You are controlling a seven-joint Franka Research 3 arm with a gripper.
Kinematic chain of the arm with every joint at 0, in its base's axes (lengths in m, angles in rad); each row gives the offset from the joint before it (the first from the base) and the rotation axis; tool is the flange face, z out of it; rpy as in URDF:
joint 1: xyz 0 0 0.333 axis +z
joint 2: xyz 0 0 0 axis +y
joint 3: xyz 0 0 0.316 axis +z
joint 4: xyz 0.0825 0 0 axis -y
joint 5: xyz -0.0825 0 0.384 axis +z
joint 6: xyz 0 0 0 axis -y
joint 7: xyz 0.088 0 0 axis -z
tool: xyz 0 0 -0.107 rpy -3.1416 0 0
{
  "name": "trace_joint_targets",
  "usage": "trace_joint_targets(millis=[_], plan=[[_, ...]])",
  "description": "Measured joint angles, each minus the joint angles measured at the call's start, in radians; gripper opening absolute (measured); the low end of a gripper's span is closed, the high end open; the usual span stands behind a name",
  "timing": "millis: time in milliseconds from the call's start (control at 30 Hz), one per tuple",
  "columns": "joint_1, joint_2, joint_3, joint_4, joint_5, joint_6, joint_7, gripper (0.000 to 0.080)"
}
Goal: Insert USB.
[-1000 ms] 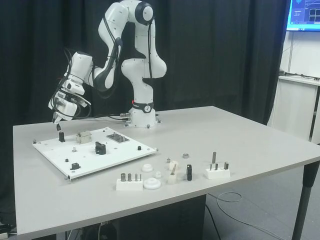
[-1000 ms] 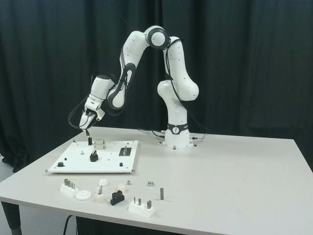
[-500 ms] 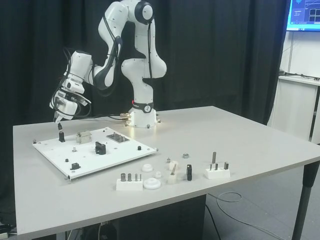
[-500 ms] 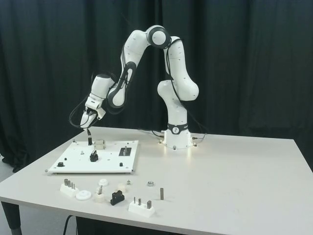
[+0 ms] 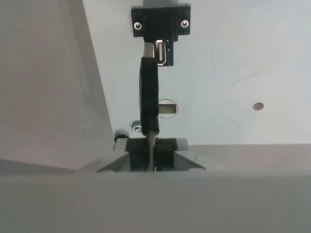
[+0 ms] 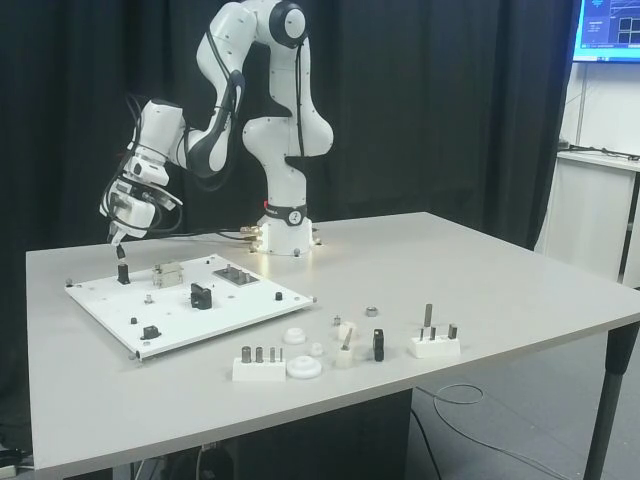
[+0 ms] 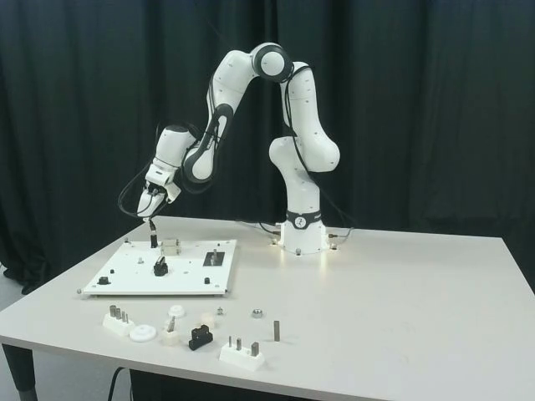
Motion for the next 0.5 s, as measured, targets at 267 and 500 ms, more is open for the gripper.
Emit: trace_joint_targets(millis=[267,500], plan=[[0.0,-0.002,0.001,0.0,0.0,0.0,0.0,0.0025],[0.0,-0.002,0.004,0.0,0.0,0.0,-0.01,0.0025]])
